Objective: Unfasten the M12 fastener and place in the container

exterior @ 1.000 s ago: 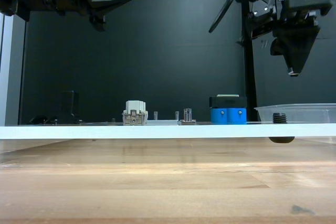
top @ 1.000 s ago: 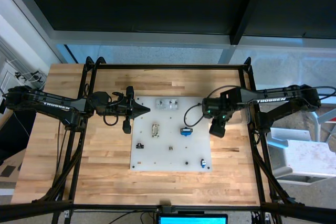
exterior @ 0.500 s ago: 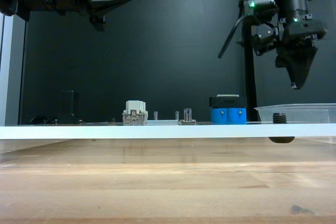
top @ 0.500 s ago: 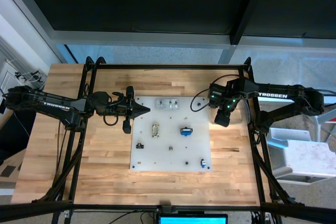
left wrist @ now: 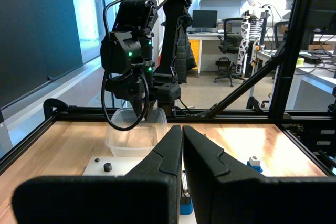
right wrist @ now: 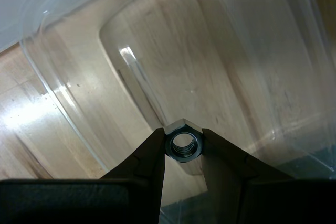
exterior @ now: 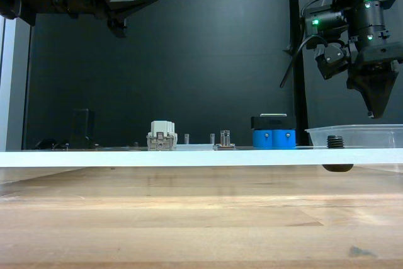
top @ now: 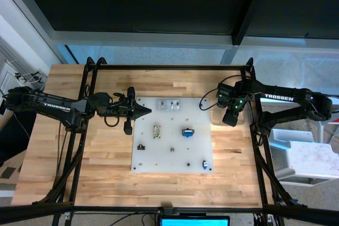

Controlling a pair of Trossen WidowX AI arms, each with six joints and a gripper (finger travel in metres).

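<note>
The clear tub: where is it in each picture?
High view: container right of the white board, under the right gripper; left gripper parked at the board's left edge.
Low view: at right, beneath the right gripper.
Left wrist view: beneath the right gripper.
Right wrist view: behind the gripped nut.
Landmark: the right gripper.

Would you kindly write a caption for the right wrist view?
Right tool grips the silver M12 nut over the clear container; left tool parked above the white board's left edge.

A robotics lab inside an open office: a left arm (top: pixel 50 104) and a right arm (top: pixel 283 98) flank a white board (top: pixel 159 158) on a wooden table (top: pixel 103 183) inside a black metal frame (top: pixel 169 68), with a monitor (left wrist: pixel 203 18) and office chairs (left wrist: pixel 229 59) behind.
</note>
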